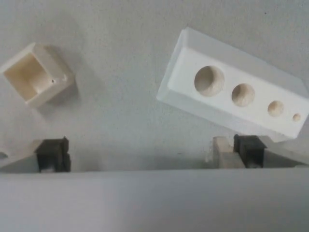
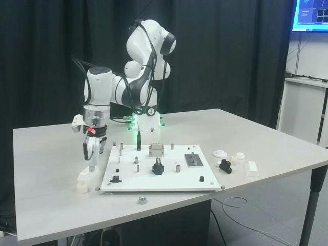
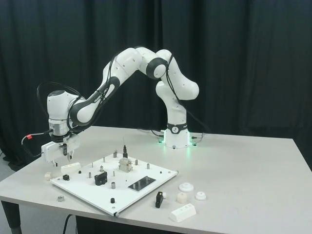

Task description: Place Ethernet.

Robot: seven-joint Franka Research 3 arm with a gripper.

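Fingers (image 1: 53, 153) on the gripper (image 1: 145, 157) sit spread wide, gripping nothing. It hovers off the white board (image 2: 154, 179), over a 4-hole block (image 1: 236, 92) and small open socket (image 1: 36, 72), probably the Ethernet spot; can't pick out the plug.

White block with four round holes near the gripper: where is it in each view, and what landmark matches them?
Wrist view: white four-hole block, in full view.
First room view: block beneath the gripper, beside the flat white board.
Second room view: block beneath the gripper, off the board's corner.
Shared landmark: small white open-topped box beside it.
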